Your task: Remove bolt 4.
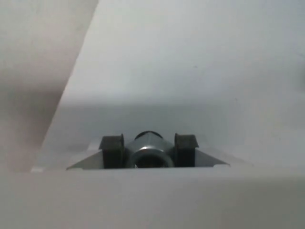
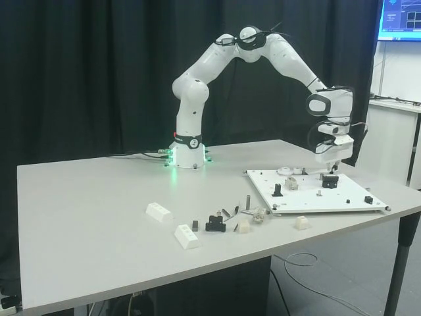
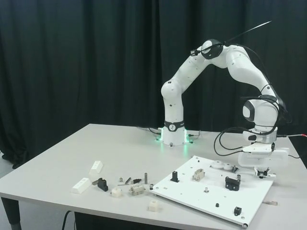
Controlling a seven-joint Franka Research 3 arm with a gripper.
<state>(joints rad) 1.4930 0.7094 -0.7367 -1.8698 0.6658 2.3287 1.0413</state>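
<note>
The white arm reached out from its base, ringed in green light, and hung its gripper (image 2: pixel 328 162) low over the far edge of the white board (image 3: pixel 192 197) lying on the grey table (image 2: pixel 85 197). In the wrist view the two black fingers (image 1: pixel 112 150) stood on either side of a grey metal bolt (image 1: pixel 150 153), their pads pressed against it, so the claw was closed on the bolt. The bolt was seen end-on from there, its round hollowed end facing the camera, which put its long axis in line with the fingers, upright and pointing down at the board; whether its lower end was seated in the board or lifted clear could not be told. From the second room view the gripper (image 3: pixel 262 171) sat just beside a black bracket (image 3: pixel 232 182) mounted on the board, with a white round fitting (image 3: pixel 218 166) near it. Off the board, toward the front of the table, lay two white blocks (image 2: pixel 172 224), a small black part (image 2: pixel 214 224) and a scatter of small metal pieces (image 2: pixel 253 213).
</note>
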